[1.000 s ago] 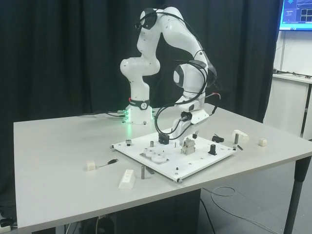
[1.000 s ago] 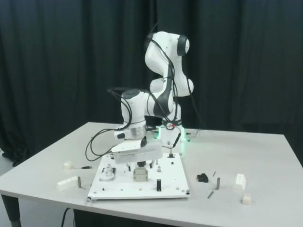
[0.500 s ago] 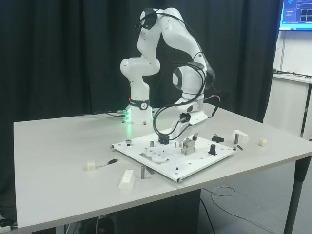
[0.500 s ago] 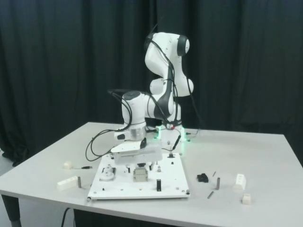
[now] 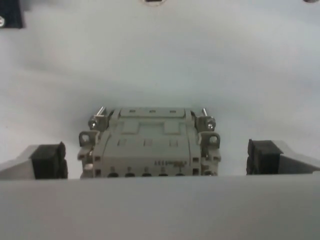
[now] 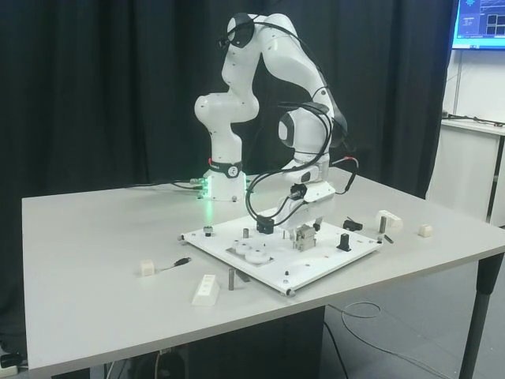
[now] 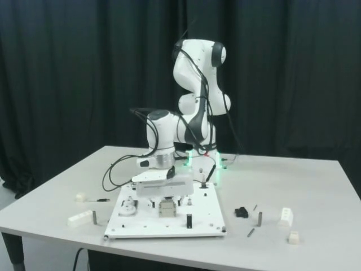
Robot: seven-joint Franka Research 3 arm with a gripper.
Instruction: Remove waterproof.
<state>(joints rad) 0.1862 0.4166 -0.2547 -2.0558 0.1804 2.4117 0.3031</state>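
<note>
Watching from the room: the white arm is bent low over the white board (image 6: 316,264), its gripper (image 5: 155,165) hanging right above the waterproof connector (image 5: 150,145).
Fingers: spread apart, one black pad (image 5: 48,161) on each side of the connector, neither touching it as far as I can see.
Task's thing: the grey waterproof connector sits on the board directly between the two fingertips, with a visible gap to each pad; in the first room view it is the small grey block (image 6: 304,236) under the hand.
Done so far: by my reading only the approach and lining-up; the connector looks seated on its mount, with its screws and side latches in place.
Left to do: close on the body, lift it free of the board and carry it off. None of that shows as begun.
Room beside the fingers: bare white board lies outside each pad, so nothing I can see would block them closing inward.
Beyond the fingertips: a black part (image 5: 11,14) sits well off past the connector, clear of the grip line.
Neighbours on the board: a white round part (image 6: 254,253) and a small black upright block (image 6: 344,242) stand well apart from the connector on either side of the hand.
Edges: the connector's metal latches (image 5: 207,131) stick out at its corners and could, I judge, catch a pad if the grip lands crooked.
Upward: open air above the board, so a straight lift looks free.
</note>
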